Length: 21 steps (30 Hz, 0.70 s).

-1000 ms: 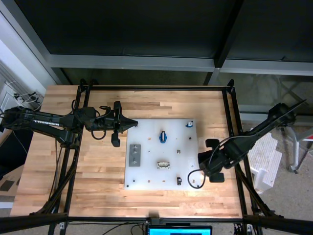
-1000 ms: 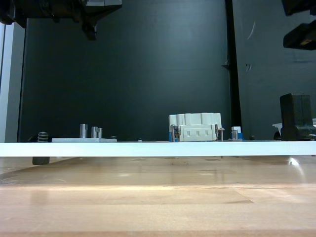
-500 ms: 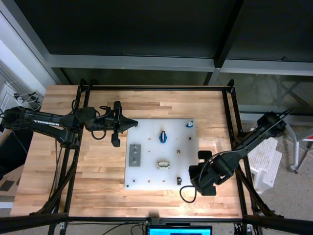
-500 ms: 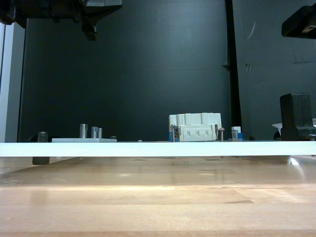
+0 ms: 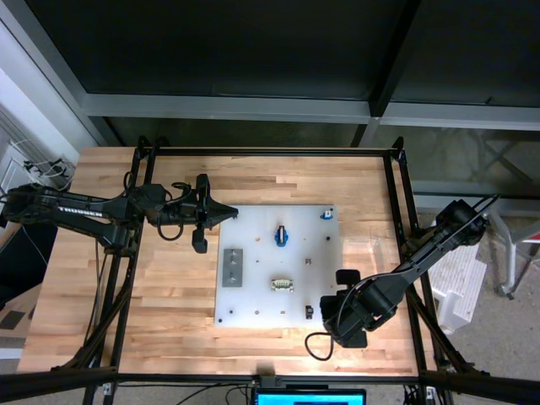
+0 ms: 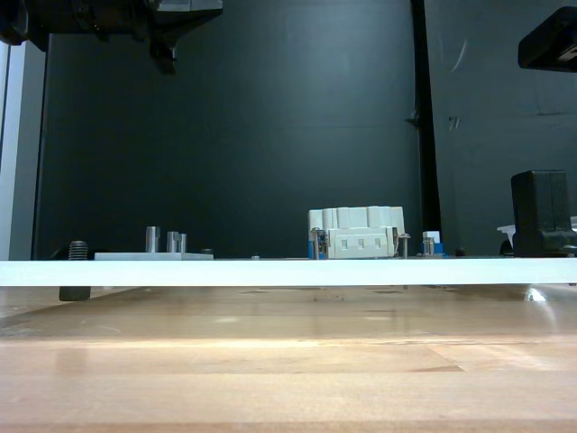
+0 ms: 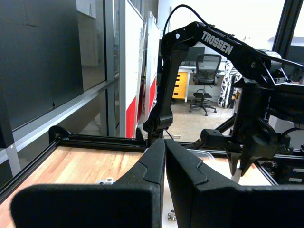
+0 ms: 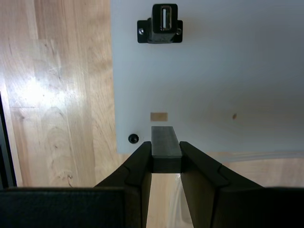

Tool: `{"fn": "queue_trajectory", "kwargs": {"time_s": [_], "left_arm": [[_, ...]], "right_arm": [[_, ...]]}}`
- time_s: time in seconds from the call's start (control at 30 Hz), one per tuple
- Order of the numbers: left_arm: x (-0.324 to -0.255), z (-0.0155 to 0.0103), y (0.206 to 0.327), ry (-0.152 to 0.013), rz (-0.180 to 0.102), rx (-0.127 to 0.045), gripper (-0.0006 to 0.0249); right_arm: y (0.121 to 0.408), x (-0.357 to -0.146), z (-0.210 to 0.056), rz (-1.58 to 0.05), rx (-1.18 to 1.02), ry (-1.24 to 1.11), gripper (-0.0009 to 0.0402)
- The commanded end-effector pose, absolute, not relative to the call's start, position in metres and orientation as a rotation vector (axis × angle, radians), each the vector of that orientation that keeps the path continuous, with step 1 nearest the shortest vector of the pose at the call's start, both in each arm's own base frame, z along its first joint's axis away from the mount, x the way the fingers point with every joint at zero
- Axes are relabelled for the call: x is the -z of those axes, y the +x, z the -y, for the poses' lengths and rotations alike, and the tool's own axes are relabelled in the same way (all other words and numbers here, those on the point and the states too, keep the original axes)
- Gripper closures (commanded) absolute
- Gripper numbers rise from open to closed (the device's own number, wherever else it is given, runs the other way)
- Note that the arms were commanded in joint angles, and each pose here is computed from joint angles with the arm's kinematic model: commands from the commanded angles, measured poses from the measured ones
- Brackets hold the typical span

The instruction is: Pick the 16mm bar and install on taskboard

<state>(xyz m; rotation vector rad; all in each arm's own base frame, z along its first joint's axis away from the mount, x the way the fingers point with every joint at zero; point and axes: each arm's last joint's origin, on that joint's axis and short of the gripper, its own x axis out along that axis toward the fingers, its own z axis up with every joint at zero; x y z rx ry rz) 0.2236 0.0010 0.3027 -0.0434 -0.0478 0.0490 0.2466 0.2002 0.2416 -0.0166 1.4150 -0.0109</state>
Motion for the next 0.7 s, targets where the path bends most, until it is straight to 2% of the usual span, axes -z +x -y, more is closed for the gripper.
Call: {"fn": "queue_trajectory", "kwargs": {"time_s": [0.03,0.7], "left_arm": [[-0.3027,-0.001,0.2236,-0.043,0.048,-0.049,0.0243],[-0.3027,-0.0011,0.2236,-0.043,0.048,-0.049,0.0243]], "right_arm": [[0.2468,-0.2413,-0.2005,-1.413,0.009,-0.017,0.0385],[0.2477,-0.2388,-0.2016,-1.415,0.01,-0.02,0.0385]]}}
